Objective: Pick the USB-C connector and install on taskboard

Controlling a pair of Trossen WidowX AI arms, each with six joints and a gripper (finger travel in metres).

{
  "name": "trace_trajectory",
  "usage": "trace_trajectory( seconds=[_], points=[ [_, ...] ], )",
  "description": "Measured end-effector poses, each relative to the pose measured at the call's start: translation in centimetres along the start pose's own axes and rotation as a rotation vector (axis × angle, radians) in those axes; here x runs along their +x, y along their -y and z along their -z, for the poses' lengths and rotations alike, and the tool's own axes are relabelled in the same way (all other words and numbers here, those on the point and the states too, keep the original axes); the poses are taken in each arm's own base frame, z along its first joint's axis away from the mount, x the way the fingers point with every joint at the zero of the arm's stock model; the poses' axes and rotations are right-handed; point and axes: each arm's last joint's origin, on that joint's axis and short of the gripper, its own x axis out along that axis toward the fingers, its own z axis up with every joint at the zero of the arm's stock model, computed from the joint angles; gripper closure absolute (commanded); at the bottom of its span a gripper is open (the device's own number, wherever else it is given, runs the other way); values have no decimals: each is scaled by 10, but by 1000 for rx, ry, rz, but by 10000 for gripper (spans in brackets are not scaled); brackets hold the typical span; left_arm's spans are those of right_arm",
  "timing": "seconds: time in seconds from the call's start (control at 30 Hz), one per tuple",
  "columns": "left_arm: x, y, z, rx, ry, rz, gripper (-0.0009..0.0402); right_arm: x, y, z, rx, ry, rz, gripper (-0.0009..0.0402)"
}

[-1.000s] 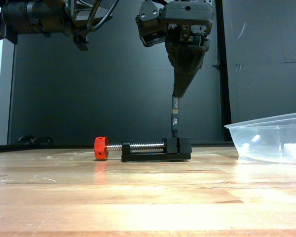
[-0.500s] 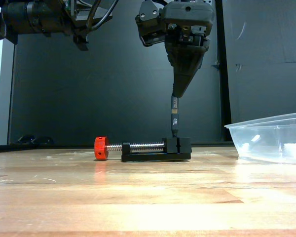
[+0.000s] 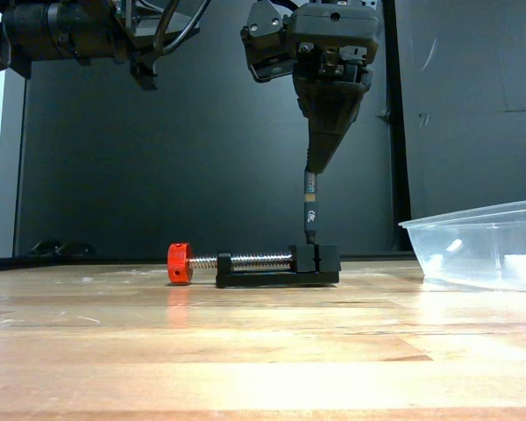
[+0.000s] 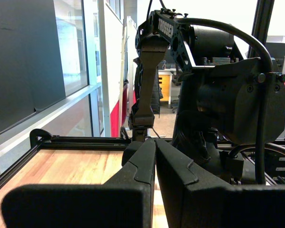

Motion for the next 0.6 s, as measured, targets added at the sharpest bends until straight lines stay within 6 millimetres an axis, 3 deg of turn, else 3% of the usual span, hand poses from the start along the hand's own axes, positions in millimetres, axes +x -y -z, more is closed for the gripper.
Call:
trace_trajectory(
  seconds=[0.6],
  points=[
    [0, 0, 0, 0, 0, 0, 393, 0, 0, 0, 18, 3, -1, 393]
  ],
)
